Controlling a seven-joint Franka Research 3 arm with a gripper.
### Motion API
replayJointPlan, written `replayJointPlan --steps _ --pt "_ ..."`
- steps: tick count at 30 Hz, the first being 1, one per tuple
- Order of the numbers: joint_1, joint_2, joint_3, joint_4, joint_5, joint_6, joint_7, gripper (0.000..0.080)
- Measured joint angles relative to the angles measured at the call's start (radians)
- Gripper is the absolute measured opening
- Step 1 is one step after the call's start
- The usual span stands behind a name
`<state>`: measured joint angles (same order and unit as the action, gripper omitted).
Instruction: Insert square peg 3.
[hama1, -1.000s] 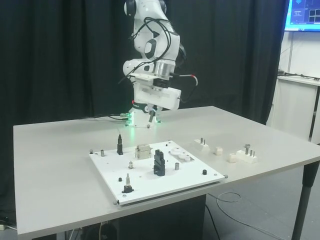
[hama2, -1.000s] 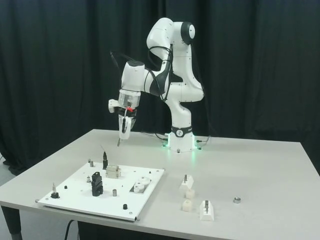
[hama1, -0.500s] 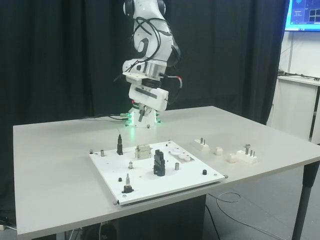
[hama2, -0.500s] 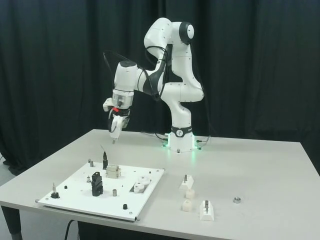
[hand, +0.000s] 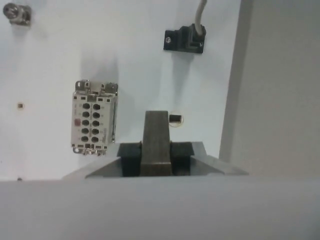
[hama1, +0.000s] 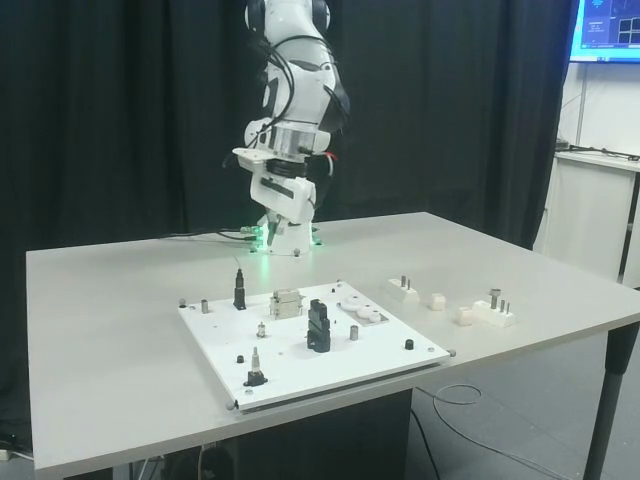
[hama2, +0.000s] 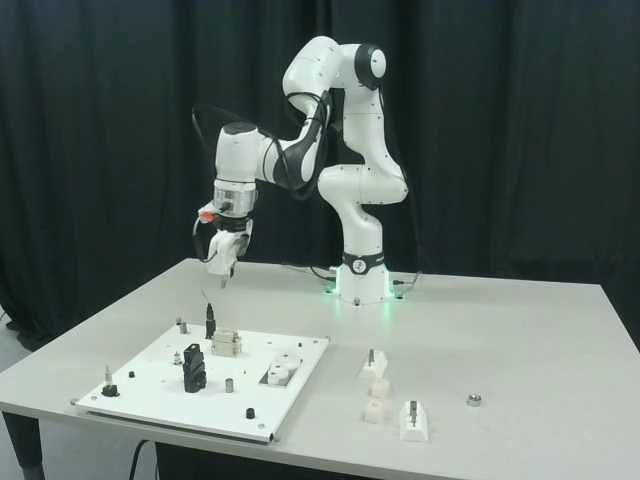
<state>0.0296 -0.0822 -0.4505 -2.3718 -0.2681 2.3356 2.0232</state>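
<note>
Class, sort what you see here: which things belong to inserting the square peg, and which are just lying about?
In the job: tool, shut on the peg; small square hole; white board.
Lying about: pin connector; black plug; bolt; white blocks on the table.

lower end of the peg (hand: 156, 145) buried behind the gripper (hand: 156, 159) body, cable (hand: 200, 15) chopped by the frame edge, parts on the board (hama1: 330, 365) too tiny to make out
</note>
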Motion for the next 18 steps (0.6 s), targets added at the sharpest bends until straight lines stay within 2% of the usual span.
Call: replayJointPlan --steps 6,18 --pt "-0.001 0.015 -0.009 0.0 0.044 0.015 -0.008 0.0114" --pt "-0.001 0.053 -0.023 0.0 0.106 0.032 -0.02 0.0114"
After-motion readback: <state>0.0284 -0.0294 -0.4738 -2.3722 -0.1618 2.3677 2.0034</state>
